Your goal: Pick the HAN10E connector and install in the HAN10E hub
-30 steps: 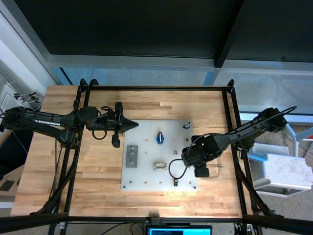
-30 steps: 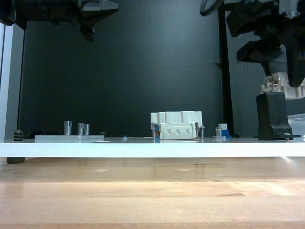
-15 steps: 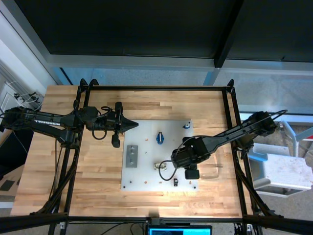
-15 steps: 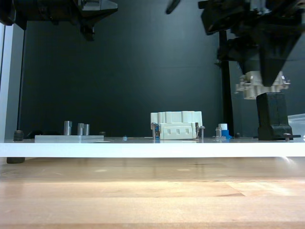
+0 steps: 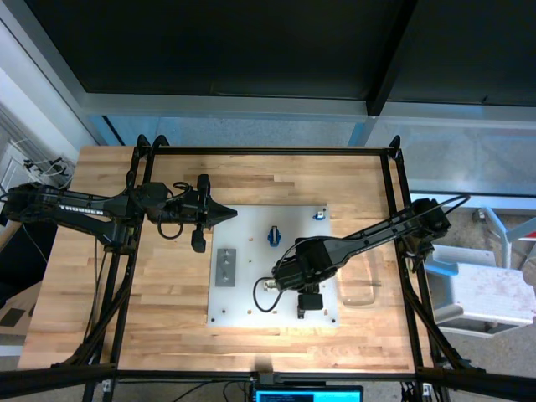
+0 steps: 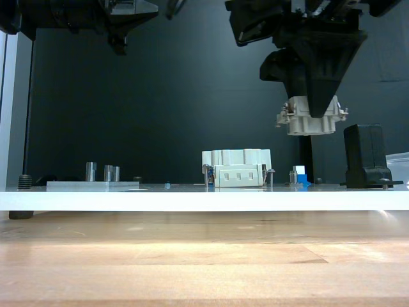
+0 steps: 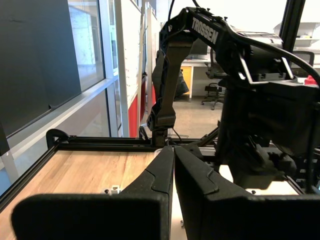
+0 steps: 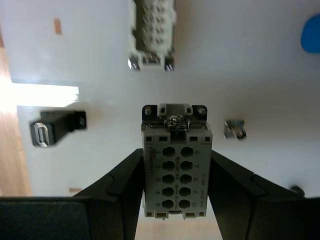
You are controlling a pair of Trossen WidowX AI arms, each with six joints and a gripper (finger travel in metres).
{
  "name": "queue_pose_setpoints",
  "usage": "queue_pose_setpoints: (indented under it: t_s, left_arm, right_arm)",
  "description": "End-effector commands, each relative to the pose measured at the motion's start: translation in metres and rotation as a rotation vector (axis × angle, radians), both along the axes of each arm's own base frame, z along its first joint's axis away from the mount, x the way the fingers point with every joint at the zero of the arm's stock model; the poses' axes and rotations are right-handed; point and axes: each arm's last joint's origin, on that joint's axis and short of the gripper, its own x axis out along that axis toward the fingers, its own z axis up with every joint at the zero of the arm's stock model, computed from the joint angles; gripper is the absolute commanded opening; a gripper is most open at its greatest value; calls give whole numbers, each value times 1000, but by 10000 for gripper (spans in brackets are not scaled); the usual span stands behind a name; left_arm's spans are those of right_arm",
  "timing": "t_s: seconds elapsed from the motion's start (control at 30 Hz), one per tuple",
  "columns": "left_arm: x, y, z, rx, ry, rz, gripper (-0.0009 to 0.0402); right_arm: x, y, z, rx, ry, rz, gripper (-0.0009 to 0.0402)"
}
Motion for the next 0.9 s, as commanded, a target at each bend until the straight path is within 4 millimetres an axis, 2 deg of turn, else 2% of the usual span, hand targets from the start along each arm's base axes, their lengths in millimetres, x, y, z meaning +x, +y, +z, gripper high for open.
queue_pose_setpoints:
  t_s: [0.03,0.3,0.43,0.57,0.9]
  left_arm:
    - [0,0,0,0,0,0,0]
    - [0,0,0,0,0,0,0]
    - [0,0,0,0,0,0,0]
    - [0,0,0,0,0,0,0]
    - [0,0,0,0,0,0,0]
  right_arm:
    - [8,1,0,-1,1,-5,175]
    - [24,-1,-2,-7,-12,-17,331]
    - [28,-5,-1,-8,-19,-6,379]
    - [29,-7,-2,-13,-18,-13,392]
    - [27,-9,0,-31,-17,-15,375]
